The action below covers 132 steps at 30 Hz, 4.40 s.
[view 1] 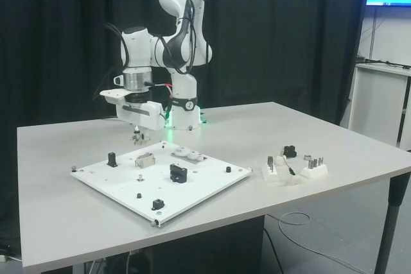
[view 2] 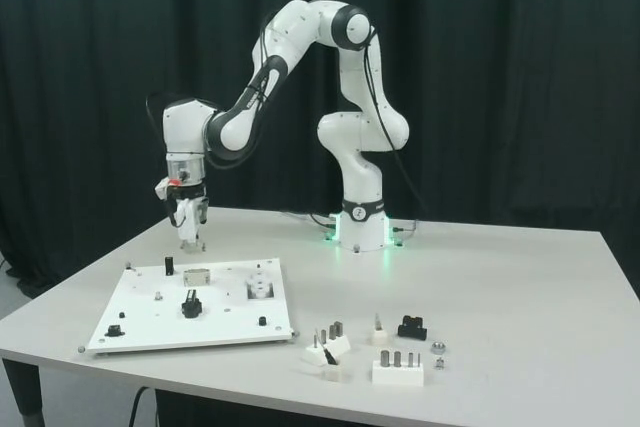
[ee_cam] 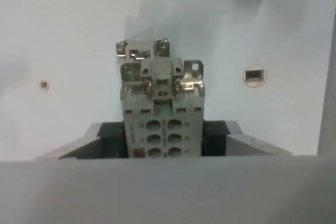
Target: Insert waterproof.
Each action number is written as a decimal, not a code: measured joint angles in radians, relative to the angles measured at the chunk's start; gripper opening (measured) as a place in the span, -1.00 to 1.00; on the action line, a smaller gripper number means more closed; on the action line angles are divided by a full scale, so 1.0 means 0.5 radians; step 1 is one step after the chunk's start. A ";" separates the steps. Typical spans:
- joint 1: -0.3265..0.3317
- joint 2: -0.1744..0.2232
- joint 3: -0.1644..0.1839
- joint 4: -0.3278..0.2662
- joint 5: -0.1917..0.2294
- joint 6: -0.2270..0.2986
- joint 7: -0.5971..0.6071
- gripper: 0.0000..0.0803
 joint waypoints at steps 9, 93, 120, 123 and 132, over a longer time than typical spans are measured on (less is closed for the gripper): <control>-0.023 0.112 0.000 0.125 0.096 -0.147 -0.030 -0.23; -0.068 0.434 0.008 0.374 0.336 -0.492 -0.256 -0.23; -0.068 0.443 0.010 0.382 0.393 -0.468 -0.235 -0.23; -0.068 0.443 0.011 0.382 0.393 -0.468 -0.235 -0.23; -0.067 0.445 0.014 0.381 0.393 -0.471 -0.235 -0.23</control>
